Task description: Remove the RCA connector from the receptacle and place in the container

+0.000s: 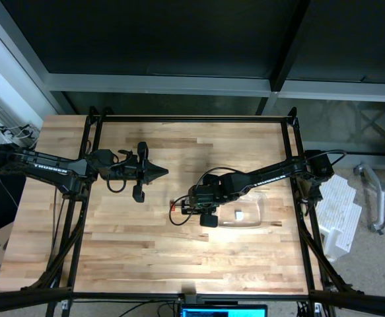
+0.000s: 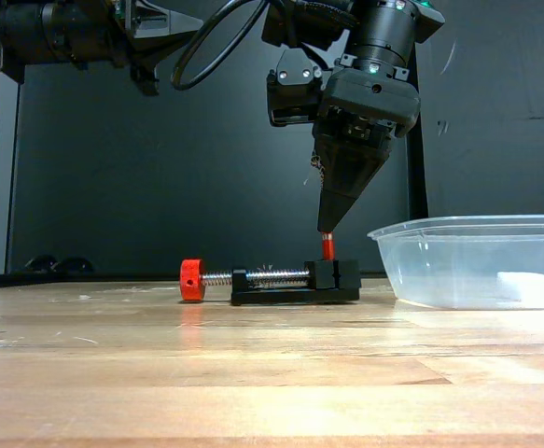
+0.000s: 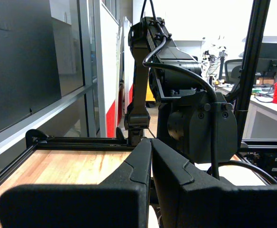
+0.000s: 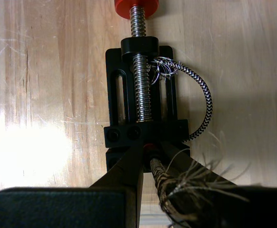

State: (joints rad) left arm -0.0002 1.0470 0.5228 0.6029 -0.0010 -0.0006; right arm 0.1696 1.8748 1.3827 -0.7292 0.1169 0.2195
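Right gripper (image 2: pixel 327 226): is pointing straight down, its fingers (image 4: pixel 128 166) pressing together on the top of the plug from both sides, likely so that the pull can run along the socket's axis
RCA connector (image 2: pixel 327 245): is standing upright directly under the fingertips, red body seated in the block and not yet lifted out; its frayed wire tail is running up between the fingers
Receptacle (image 2: pixel 295 281): is lying flat on the table (image 2: pixel 160 373) right beneath the tool, holding the plug at the end nearest the tray, probably to keep the carry short
Red knob (image 2: pixel 191 279): is sitting at the block's other end, away from the fingertips and clear of the grasp
Wire loop (image 4: pixel 205 102): is curling out at the block's side, beyond the fingers, not touching them
Container (image 2: pixel 467 266): is waiting just beside the block, open side up, ready for a drop from above
White piece (image 2: pixel 527 286): is lying inside the tray, well apart from the tool
Left gripper (image 3: pixel 150 159): is hanging above the table far across from the working tool, fingers together on nothing, apparently idle
Count: one plug, one block, one knob, one tray, one white piece, two grippers
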